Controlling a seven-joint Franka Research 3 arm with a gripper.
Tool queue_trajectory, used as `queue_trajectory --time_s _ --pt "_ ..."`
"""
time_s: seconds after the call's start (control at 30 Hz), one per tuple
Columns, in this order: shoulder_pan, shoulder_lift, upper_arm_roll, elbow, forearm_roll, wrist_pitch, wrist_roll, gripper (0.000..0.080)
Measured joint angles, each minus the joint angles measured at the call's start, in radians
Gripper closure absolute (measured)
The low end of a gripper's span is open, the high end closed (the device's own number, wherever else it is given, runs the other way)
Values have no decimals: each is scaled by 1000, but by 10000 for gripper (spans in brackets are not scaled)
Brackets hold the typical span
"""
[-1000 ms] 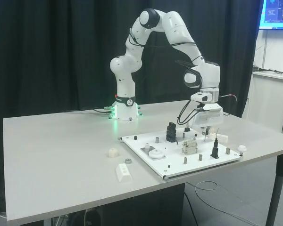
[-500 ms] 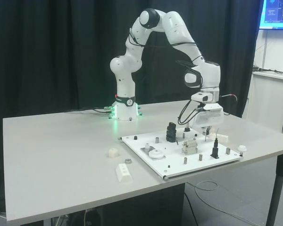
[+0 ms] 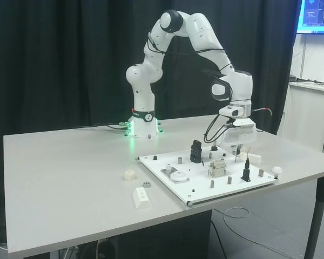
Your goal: Insert round peg 1.
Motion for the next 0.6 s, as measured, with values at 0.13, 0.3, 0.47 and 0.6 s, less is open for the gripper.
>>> queue_trajectory --time_s 0.13,0.3,0.47,0.6 --pt "-4 1 0 0 -1 4 0 787" --pt "-9 2 0 0 -1 12 0 787" --pt "-11 3 0 -1 -1 16 0 787" --pt "-12 3 0 -2 -1 17 0 787"
